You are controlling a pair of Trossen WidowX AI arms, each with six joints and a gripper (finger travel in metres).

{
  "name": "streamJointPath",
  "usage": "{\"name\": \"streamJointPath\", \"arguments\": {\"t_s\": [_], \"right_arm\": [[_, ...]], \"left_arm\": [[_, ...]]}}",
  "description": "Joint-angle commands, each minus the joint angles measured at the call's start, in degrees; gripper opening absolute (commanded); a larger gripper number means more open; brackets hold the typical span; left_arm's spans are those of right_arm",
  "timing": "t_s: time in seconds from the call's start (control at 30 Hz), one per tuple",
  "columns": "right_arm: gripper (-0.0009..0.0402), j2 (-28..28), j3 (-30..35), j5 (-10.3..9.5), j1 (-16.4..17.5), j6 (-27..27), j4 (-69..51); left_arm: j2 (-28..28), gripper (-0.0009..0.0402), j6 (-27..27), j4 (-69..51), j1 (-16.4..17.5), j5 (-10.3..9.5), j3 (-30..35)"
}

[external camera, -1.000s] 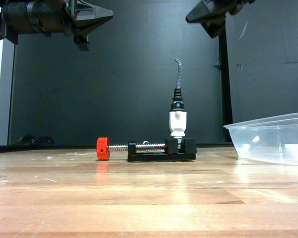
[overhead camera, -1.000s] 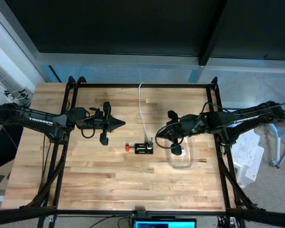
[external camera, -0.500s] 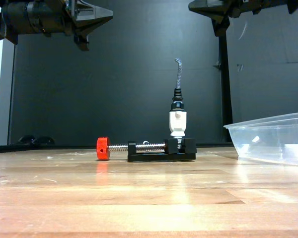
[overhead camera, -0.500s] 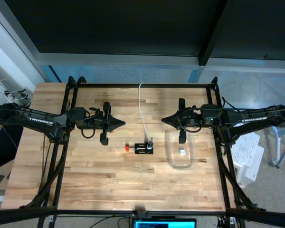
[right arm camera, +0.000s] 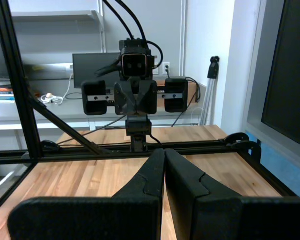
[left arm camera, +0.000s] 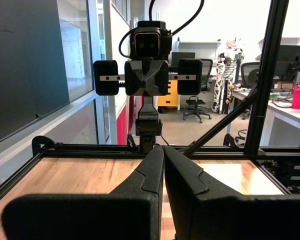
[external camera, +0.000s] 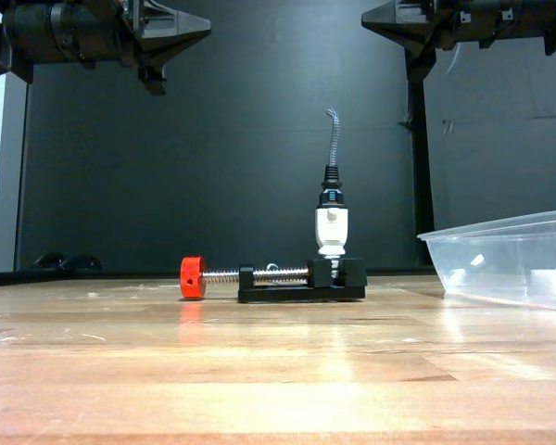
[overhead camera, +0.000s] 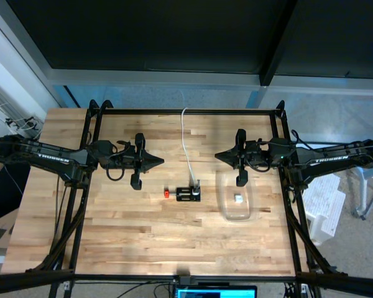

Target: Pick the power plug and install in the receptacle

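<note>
Right pincer (overhead camera: 218,156) risen from over clear tray (overhead camera: 236,218) — swung level, drawn back rightward.

High view overlooks the tabletop (overhead camera: 143,236), low view skims it; left gripper (overhead camera: 160,162) and right gripper (overhead camera: 218,156) cameras face each other.

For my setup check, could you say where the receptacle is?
High view: the receptacle stands in the vise mid-table, left of the clear tray, below and between the raised left gripper and right gripper.
</note>
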Motion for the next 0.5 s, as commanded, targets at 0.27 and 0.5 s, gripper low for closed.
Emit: {"name": "streamJointPath", "arguments": {"t_s": [0.27,0.5], "right_arm": [[0.0000,0.04,-0.28,0.22,0.02,0.55,0.02],[0.0000,0.04,-0.28,0.61,0.04,0.50,-0.09]], "left_arm": [[0.00,0.0000,0.02,0.02,0.02,0.02,0.00],[0.00,0.0000,0.00,0.02,0.02,0.02,0.00]]}}
